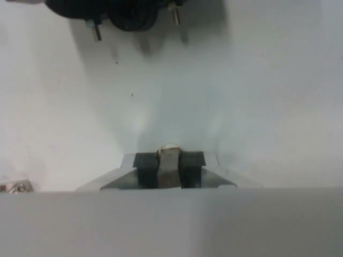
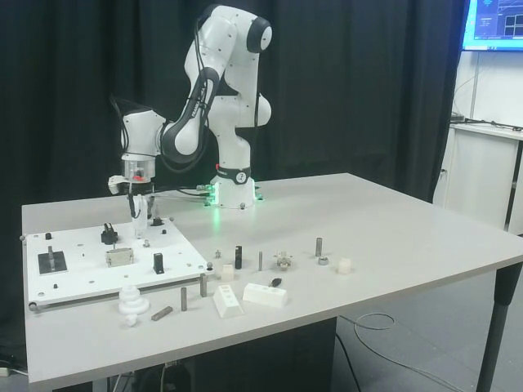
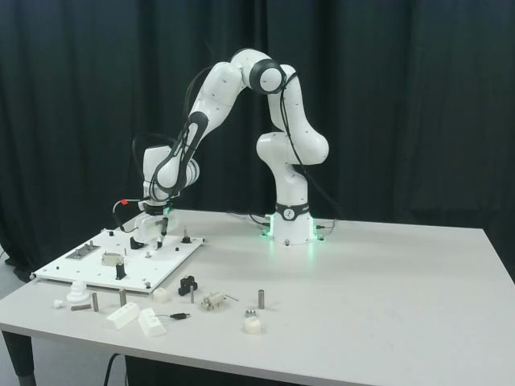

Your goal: Remove square peg 2.

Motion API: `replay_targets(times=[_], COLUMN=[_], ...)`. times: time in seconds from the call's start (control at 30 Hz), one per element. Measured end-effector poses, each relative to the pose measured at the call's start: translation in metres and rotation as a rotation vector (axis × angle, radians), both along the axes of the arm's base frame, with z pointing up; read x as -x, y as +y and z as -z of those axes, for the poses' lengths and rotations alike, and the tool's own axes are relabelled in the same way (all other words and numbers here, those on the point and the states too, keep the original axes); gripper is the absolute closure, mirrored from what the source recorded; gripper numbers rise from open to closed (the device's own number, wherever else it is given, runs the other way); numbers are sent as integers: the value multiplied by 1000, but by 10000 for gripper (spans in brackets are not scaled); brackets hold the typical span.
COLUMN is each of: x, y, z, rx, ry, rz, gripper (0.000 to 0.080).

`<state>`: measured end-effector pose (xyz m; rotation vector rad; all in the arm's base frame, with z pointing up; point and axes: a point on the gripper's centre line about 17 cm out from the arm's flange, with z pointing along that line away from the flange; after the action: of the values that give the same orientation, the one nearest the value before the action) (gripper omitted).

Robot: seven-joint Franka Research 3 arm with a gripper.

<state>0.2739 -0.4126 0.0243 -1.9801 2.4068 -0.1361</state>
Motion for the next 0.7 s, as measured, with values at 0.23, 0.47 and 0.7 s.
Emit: replay_targets(times=[0.23,0.47,0.7], x=[0,0,1], y=[0,0,0], z=[0,0,-6], rx=[0,5,12], ry=[1,22,46], rz=[0,-46,-112], gripper=[725,725,725])
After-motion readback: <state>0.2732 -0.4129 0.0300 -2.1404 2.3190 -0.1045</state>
